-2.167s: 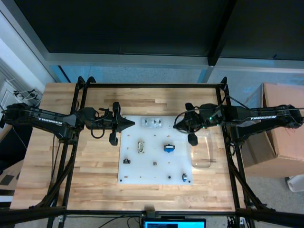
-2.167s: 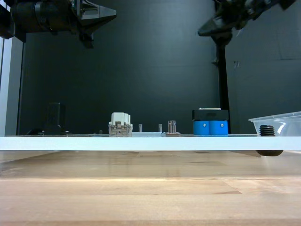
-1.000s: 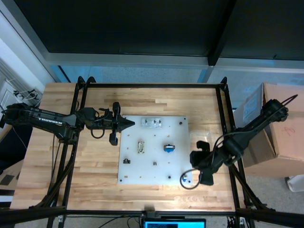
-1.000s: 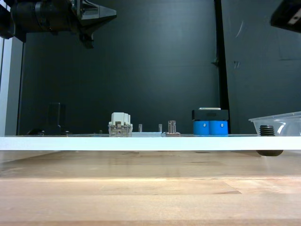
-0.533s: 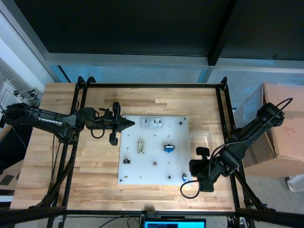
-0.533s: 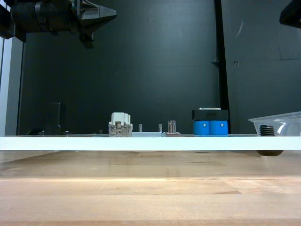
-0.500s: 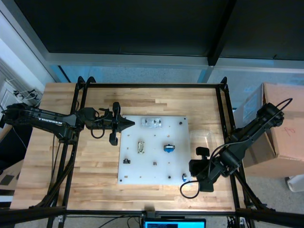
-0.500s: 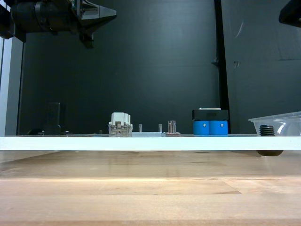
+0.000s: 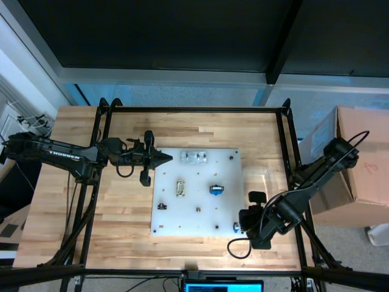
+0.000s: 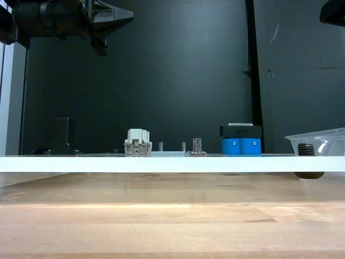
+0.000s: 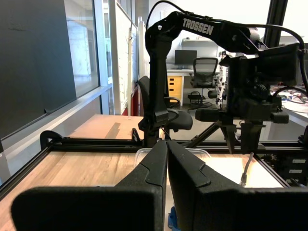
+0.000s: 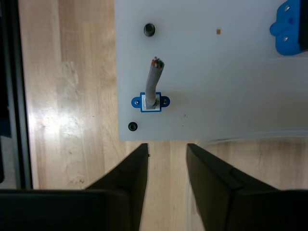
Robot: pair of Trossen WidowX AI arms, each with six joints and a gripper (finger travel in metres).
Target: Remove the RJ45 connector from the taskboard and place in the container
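Sitting fully in its small blue seat near the lower right corner of the smooth white taskboard, the one RJ45 connector carries a short grey cable stub. The right gripper hovers over bare wood, its two black fingers spread, the connector ahead and untouched. The left gripper, upper left, is pinched empty. One clear plastic container lies right.
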